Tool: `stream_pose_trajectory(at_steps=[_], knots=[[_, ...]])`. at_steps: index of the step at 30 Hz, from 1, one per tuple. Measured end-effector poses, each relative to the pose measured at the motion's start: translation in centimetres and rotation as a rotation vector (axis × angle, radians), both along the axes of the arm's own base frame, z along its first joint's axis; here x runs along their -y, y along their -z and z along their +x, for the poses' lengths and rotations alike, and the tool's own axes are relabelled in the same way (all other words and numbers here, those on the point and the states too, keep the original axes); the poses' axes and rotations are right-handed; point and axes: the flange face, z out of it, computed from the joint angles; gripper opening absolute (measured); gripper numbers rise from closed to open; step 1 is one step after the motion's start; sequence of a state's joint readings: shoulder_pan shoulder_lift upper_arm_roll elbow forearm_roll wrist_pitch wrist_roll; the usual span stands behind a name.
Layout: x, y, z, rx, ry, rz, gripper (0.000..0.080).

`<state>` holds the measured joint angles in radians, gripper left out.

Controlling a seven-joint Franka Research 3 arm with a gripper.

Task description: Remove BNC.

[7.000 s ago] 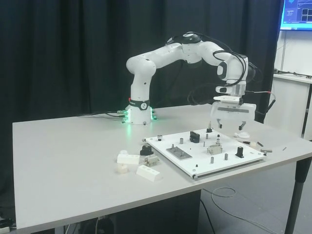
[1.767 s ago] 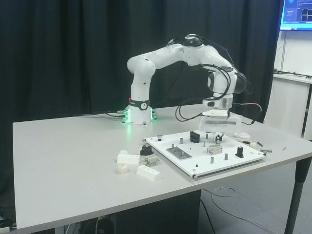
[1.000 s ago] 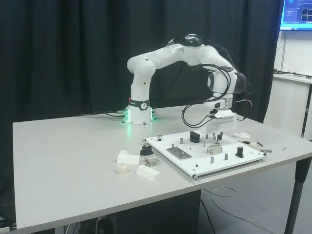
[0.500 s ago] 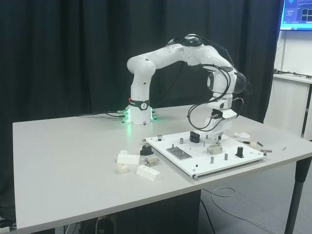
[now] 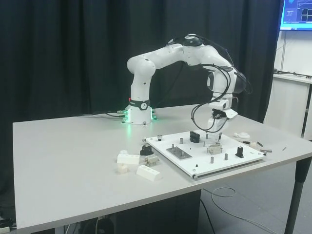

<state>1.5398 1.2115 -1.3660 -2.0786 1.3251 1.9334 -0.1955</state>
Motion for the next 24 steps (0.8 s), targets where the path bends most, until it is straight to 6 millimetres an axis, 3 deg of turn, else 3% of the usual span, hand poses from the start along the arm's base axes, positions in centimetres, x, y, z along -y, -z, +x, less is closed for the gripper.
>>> stream_pose_trajectory(at_steps=[17, 24], knots=[[0.1, -0.4, 0.1, 0.001, -0.068, 0.004, 0.0124], [0.0, -1.9, 0.2, 0.012, -0.078, 0.015, 0.0124]])
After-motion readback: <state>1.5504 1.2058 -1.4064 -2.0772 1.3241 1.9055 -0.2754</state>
